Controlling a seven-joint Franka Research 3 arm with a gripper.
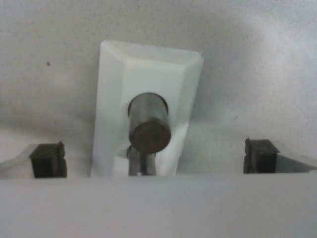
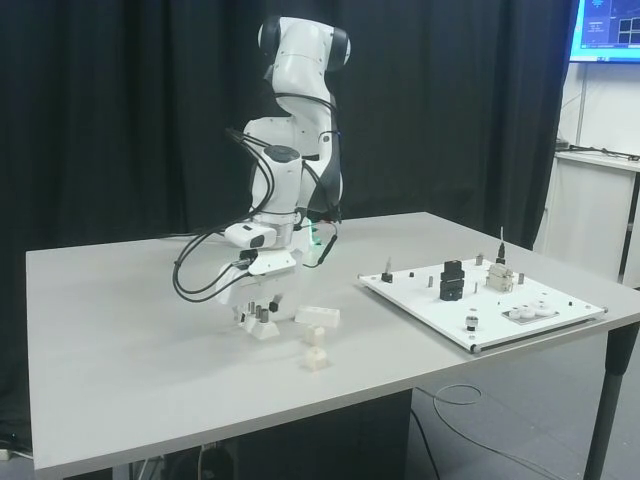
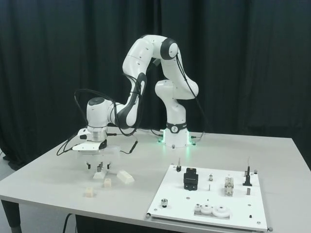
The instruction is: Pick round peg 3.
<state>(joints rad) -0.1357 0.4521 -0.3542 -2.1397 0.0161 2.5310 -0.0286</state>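
Wrist view looks straight down on a round peg (image 1: 149, 130), grey and upright, seated in a white holder block (image 1: 146, 84) that rests on the grey table (image 1: 257, 59). The gripper (image 1: 153, 158) is spread wide, released, with its two black fingertips (image 1: 48, 159) standing well apart on either side of the peg and touching neither it nor the block.

From the first room view, the white arm (image 2: 295, 120) bends down over the near-left part of the table (image 2: 120, 330), its gripper (image 2: 256, 312) hanging just above the holder block (image 2: 262, 328). Two more small white blocks (image 2: 317, 316) lie just right of it. A white board (image 2: 480, 300) carrying small black and grey parts sits well apart on the right.

Second room view shows the gripper (image 3: 98, 166) over the holder block (image 3: 102, 174), left of the white board (image 3: 214, 199).
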